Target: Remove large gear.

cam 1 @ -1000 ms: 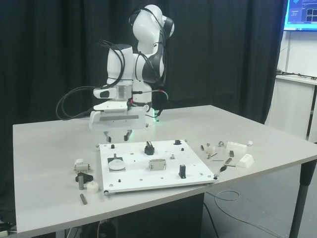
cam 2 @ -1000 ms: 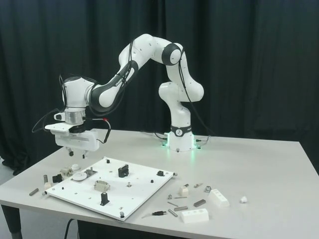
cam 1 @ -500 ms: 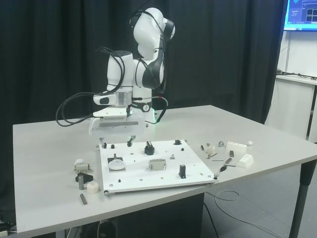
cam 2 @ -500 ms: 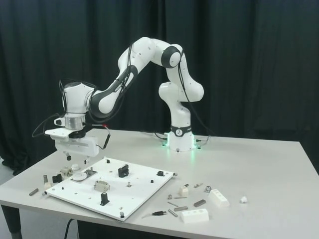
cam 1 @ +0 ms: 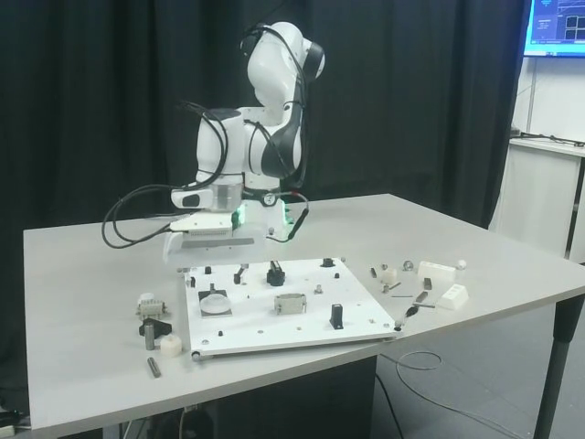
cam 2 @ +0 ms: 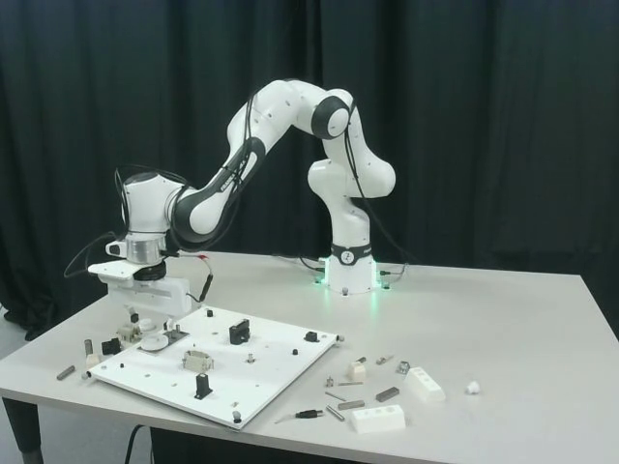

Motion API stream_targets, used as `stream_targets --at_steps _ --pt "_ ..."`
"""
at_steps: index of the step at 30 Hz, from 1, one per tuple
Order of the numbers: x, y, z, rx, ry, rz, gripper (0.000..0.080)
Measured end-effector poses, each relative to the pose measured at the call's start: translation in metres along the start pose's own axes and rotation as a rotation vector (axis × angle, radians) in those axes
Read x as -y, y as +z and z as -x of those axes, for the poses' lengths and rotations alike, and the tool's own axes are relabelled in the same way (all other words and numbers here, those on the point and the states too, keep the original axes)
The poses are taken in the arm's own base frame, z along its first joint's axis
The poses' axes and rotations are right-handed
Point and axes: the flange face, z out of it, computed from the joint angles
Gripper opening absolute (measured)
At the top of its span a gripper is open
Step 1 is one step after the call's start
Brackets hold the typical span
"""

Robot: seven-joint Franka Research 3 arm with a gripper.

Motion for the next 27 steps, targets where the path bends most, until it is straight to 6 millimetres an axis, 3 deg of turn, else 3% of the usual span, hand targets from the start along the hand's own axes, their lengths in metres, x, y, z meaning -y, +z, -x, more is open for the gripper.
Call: stream_targets --at_steps 12,27 --pt "-0.003 0.019 0.001 0.016 -0.007 -0.027 0.0800" --pt "-0.005 0.028 0.001 0.027 -0.022 -0.048 0.0800"
